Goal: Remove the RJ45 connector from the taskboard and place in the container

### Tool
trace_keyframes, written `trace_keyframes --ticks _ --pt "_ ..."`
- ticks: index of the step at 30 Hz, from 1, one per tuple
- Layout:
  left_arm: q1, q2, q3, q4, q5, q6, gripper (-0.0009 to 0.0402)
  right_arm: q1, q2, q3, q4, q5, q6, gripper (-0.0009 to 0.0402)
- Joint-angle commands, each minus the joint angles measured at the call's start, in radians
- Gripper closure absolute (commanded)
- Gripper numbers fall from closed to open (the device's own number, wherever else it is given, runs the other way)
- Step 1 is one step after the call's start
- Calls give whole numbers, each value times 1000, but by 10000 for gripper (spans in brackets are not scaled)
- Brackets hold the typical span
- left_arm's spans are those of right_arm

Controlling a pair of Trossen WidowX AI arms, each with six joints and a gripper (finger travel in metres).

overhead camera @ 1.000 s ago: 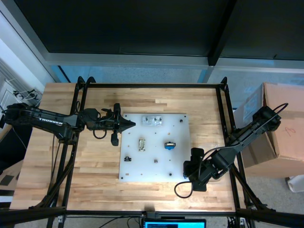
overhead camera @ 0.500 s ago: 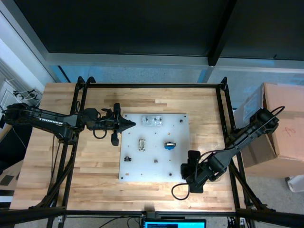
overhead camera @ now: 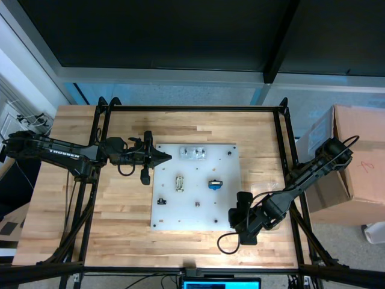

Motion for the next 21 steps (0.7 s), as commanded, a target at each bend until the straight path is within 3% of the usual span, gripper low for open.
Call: trace_keyframes --ticks 1,21 --pt "0 0 0 0 0 0 393 0 -3 -1 0 1 -2 195" --pt "0 0 0 0 0 0 393 0 -8 -1 -2 1 -3 361"
